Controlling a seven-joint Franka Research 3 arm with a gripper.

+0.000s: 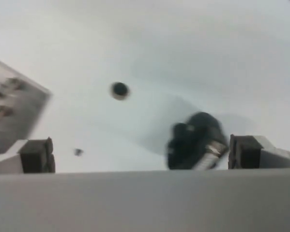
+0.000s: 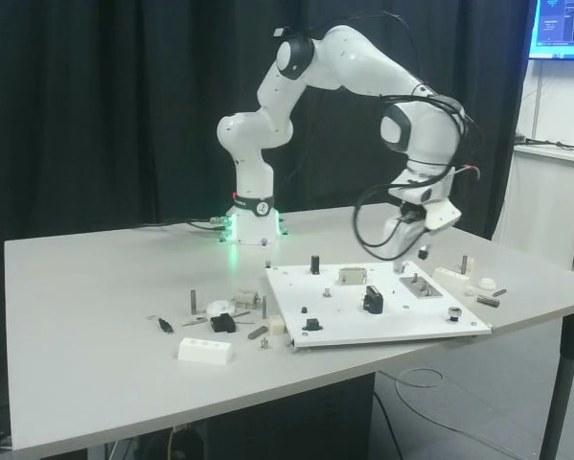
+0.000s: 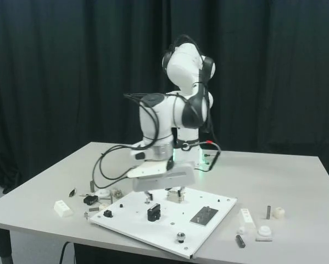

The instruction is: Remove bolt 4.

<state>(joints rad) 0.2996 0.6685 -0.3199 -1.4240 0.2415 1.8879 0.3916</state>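
Hand (image 1: 140, 154) hangs above the white board (image 2: 430, 321) with its fingers (image 1: 37, 155) spread wide and nothing between them. Both room views place it over the board's far edge, clear of the surface.

Bolt 4 cannot be identified with certainty, since no numbering is legible. The wrist view shows a black block with a threaded metal part (image 1: 195, 142) lying just inside one finger, off centre in the gap, and a small dark hole or bolt head (image 1: 119, 90) in the board further out. The room views show a black upright bolt (image 2: 314, 264) near the board's far edge and a black block (image 2: 372, 300) near its middle.

Risks, as judged:
- Descending with this offset could land one finger on the black block instead of straddling it, pushing the block or jarring the board.
- Closing on the wrong fastener is possible because several similar dark parts stand near each other.
- The board overhangs the bench (image 2: 95, 287) front edge; a hard downward press could tip or shift it.
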